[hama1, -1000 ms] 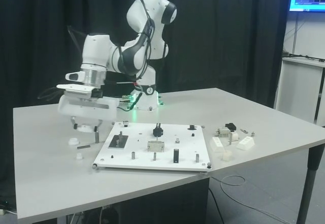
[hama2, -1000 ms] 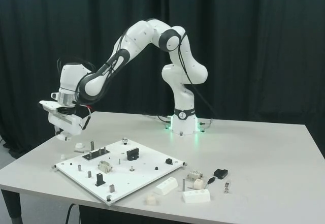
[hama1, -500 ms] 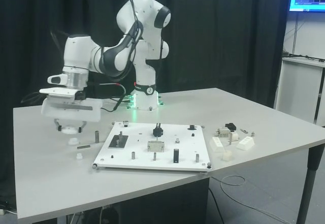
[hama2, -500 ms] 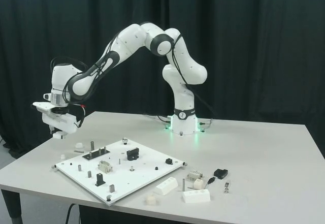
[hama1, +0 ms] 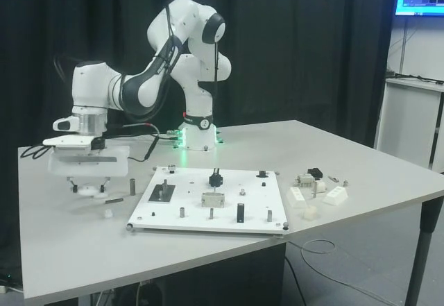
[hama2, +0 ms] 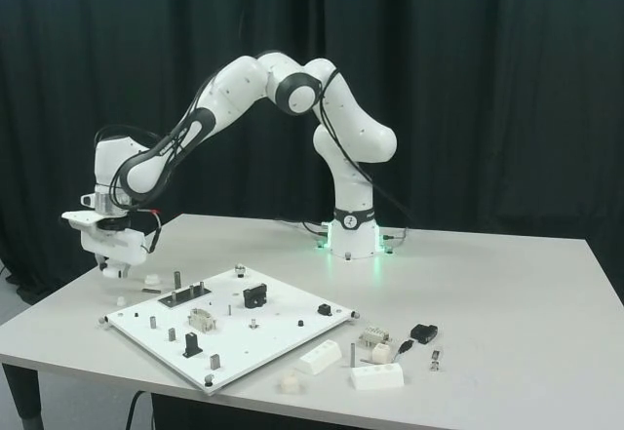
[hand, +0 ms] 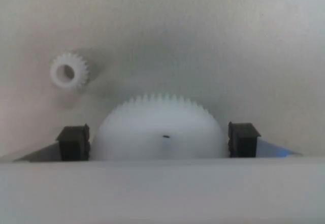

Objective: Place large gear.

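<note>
The gripper [hand: 159, 141] holds the large gear [hand: 159, 130] clamped between both fingers [hand: 74, 141]. The gear hangs low over the grey table [hama1: 62, 250], beside the white board [hama1: 253, 205], near a small gear [hand: 69, 71].

Both room cameras stand back from the counter [hama1: 62, 250], each taking in the whole arm [hama2: 244, 89] and white board [hama1: 215, 202] from different corners; the wrist camera looks straight down, close above the counter surface
</note>
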